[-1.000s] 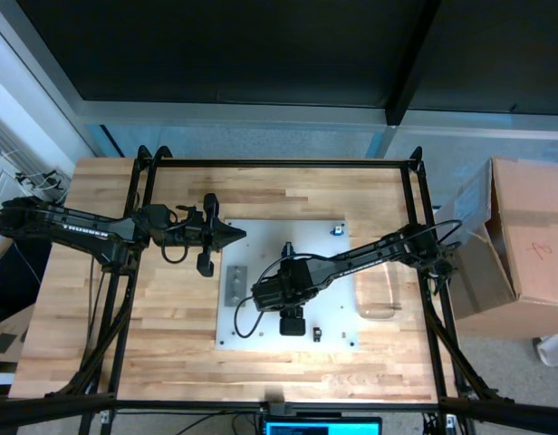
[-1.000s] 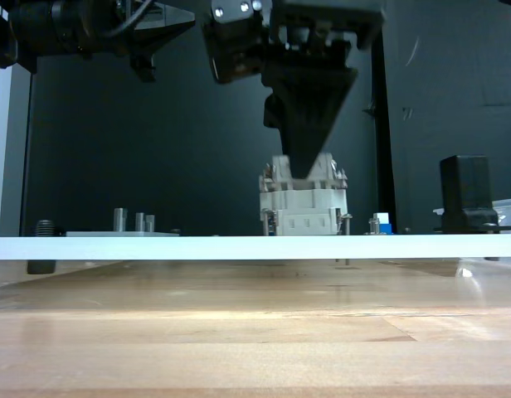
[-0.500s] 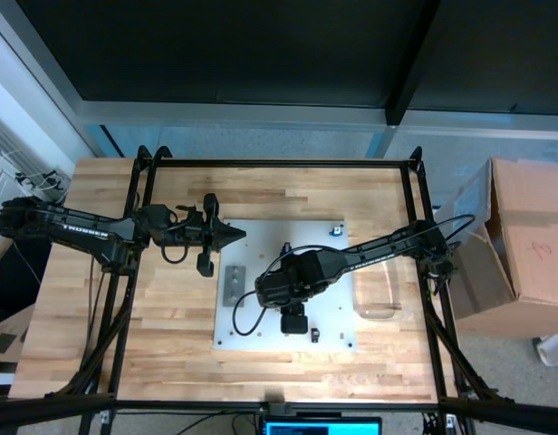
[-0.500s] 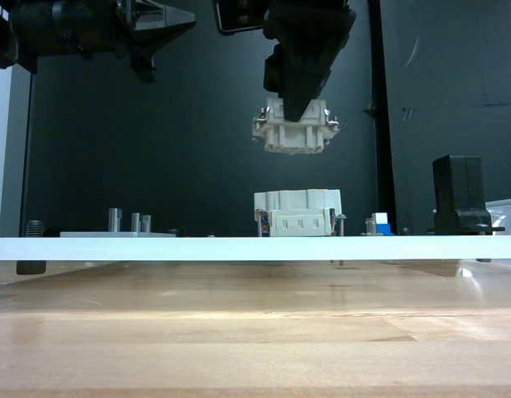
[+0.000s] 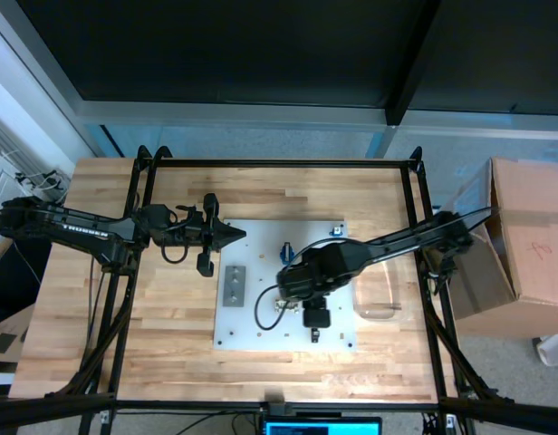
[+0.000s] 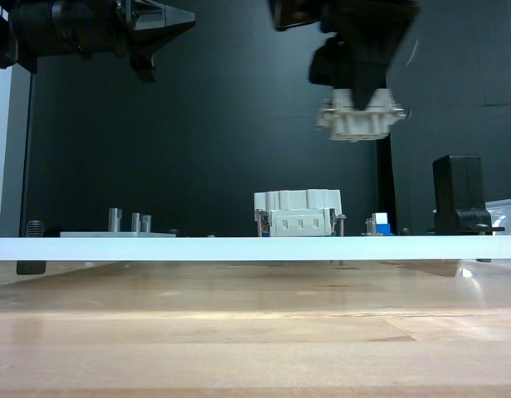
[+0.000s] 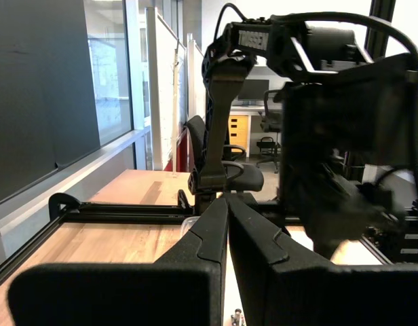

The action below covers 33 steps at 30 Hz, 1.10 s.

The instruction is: Remove the HAN10E connector from the taskboard and place in the container

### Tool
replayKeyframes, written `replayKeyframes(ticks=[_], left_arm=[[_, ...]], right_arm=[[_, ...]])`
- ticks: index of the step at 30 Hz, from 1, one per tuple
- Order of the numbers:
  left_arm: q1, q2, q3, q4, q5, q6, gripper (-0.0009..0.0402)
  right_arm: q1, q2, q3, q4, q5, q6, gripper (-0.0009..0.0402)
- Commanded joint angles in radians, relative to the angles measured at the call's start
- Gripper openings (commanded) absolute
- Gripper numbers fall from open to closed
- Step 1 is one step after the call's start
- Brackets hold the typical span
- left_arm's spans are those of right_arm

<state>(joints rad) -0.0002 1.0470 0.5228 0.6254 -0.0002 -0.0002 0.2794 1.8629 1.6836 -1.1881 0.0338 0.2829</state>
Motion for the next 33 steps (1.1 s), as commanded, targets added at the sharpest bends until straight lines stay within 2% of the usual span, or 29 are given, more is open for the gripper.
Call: replayKeyframes(ticks=[1,8,12,22,33], left_arm=[[0.000,0.000,0.000,0.000,0.000,0.000,0.0000],[0.000,0.000,0.000,0.000,0.000,0.000,0.0000],[0.000,0.000,0.000,0.000,0.000,0.000,0.0000],[0.000,0.000,0.000,0.000,0.000,0.000,0.0000],[0.000,0.000,0.000,0.000,0.000,0.000,0.0000]], right_arm=[[0.001,-0.074,-0.101,0.031,0.002,0.014,0.0018],[0.003,-0.223,-0.301,0.069,0.006,0.032,0.0018],[0.005,-0.306,-0.398,0.077,0.028,0.053,0.0018],[0.038,-0.502,-0.613,0.084,0.027,0.088,0.0018],[0.082,-0.635,-0.779,0.094,0.027,0.140,0.0018]])
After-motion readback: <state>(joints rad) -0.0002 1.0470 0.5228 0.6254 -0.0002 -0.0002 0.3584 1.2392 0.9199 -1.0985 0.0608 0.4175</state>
